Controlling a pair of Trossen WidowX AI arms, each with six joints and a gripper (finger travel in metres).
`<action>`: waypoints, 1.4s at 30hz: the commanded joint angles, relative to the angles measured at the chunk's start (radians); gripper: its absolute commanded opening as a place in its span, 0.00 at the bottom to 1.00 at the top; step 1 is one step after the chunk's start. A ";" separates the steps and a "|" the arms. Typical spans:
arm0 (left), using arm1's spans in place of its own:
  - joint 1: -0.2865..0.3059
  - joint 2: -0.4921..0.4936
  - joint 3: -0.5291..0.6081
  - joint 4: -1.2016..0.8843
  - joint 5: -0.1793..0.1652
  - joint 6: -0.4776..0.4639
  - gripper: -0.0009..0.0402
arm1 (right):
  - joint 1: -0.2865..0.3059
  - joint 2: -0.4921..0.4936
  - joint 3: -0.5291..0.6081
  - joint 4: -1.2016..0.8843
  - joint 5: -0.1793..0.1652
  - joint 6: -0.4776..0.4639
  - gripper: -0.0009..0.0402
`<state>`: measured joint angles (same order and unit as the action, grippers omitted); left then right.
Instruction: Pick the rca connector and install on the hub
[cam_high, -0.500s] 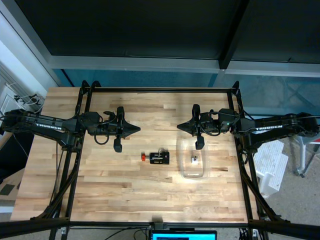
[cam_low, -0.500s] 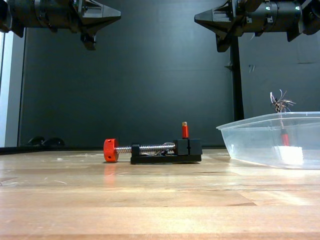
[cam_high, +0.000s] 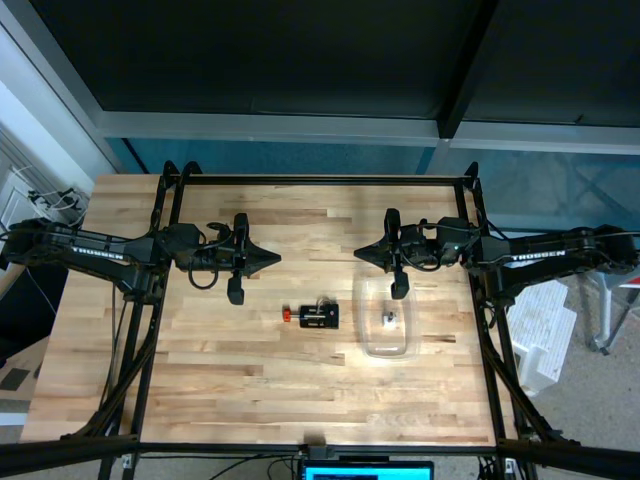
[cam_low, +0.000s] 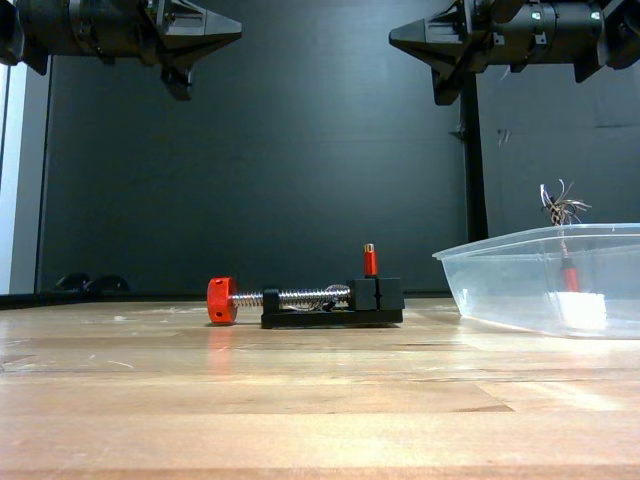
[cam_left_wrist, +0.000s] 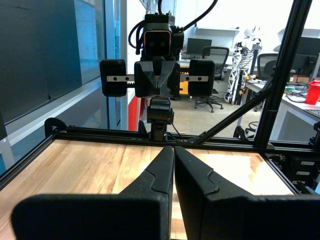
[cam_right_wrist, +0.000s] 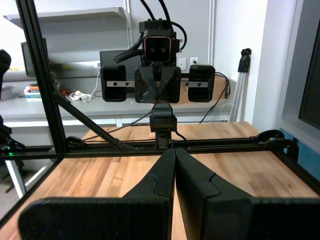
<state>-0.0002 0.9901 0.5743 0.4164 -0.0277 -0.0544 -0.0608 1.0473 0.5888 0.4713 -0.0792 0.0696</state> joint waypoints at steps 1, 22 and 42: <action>0.000 0.000 0.000 0.000 0.000 0.000 0.02 | 0.003 0.002 0.062 -0.189 0.001 0.000 0.02; 0.000 0.000 0.000 0.000 0.000 0.000 0.02 | 0.143 0.004 0.338 -1.132 0.082 0.005 0.02; 0.000 0.000 0.000 0.000 0.000 0.000 0.02 | 0.262 0.022 0.385 -1.471 0.092 0.134 0.06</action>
<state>-0.0002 0.9901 0.5743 0.4160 -0.0273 -0.0540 0.2008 1.0668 0.9745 -0.9886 0.0120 0.1902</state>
